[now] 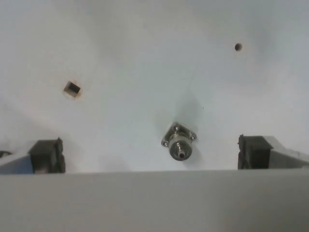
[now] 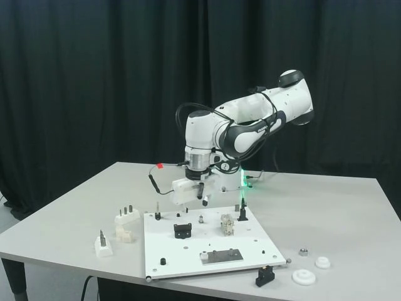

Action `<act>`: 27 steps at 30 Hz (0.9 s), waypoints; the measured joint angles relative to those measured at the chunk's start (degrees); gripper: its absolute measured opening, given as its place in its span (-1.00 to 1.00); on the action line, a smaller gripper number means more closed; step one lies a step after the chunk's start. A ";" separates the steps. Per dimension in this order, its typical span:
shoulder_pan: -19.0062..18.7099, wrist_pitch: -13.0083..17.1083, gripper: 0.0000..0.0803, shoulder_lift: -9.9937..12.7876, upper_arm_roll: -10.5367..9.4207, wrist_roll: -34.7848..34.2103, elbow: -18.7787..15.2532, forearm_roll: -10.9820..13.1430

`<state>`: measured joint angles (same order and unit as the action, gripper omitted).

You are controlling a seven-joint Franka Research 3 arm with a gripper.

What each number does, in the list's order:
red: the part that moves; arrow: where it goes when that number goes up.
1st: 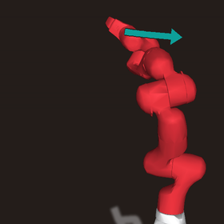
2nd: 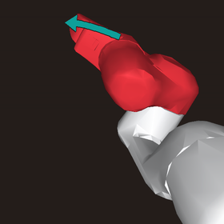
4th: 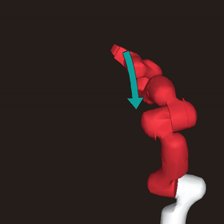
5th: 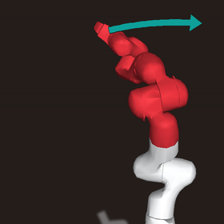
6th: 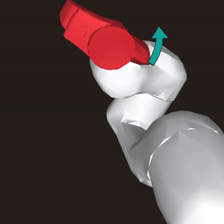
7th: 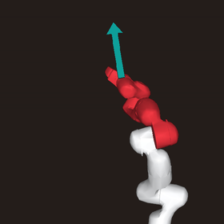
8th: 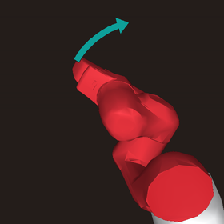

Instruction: Pick bolt 4.

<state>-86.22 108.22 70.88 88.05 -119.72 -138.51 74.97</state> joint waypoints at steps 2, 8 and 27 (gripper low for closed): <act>0.00 0.00 0.99 0.00 0.00 0.04 0.01 -0.05; -0.01 0.00 0.99 0.00 0.04 0.71 0.03 -0.31; -2.21 0.16 0.99 0.00 1.46 10.47 0.50 -2.73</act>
<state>-88.43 108.38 70.87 89.51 -109.25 -138.01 72.24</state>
